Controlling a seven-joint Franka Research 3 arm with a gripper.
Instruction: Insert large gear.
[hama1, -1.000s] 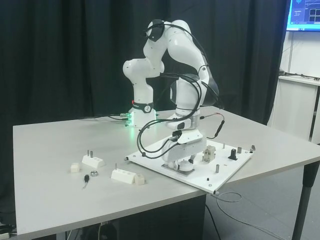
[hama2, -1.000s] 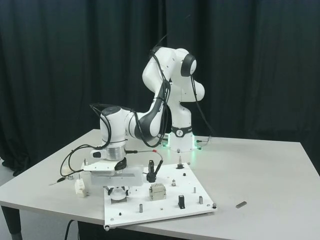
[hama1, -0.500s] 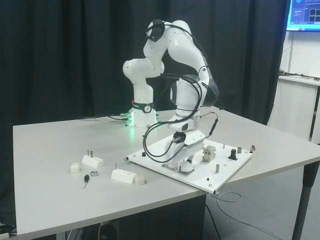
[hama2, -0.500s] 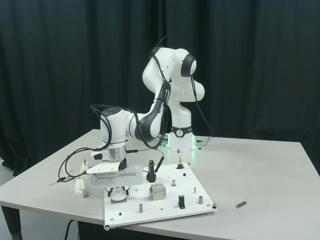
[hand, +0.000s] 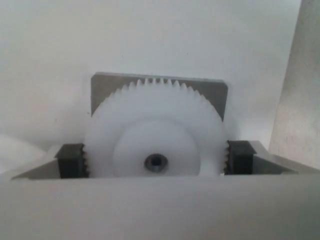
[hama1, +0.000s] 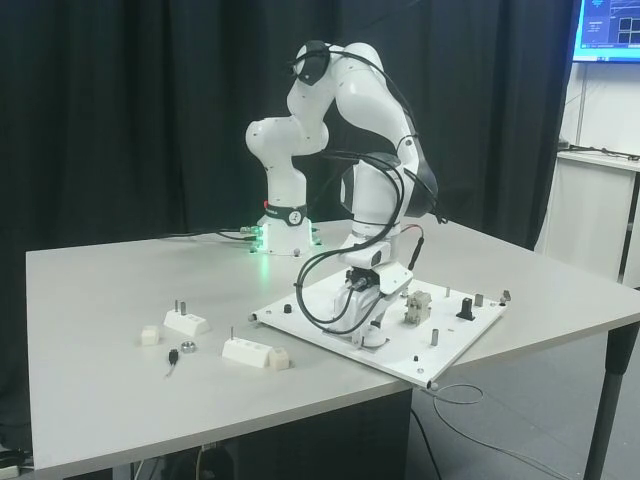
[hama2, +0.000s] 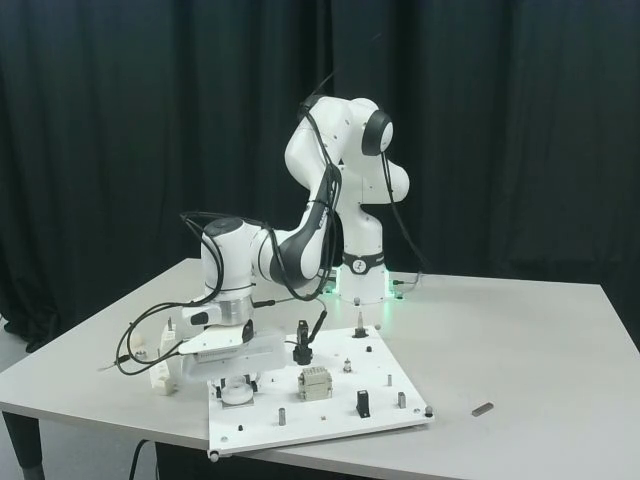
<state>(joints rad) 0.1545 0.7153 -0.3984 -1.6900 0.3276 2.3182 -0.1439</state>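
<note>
Now the fingers pinch the big white gear by its teeth, one black pad at nine o'clock and one at three. It sits over a grey plate on the white board on the tabletop.

A: What colour is the gear?
B: White, ringed with fine teeth, with a dark grey hub at its centre. The plate behind it is grey.
A: And the fingers?
B: Black ribbed pads.
A: The room views?
B: White arm, white board, grey table, black curtain, green light at the arm's base.
</note>
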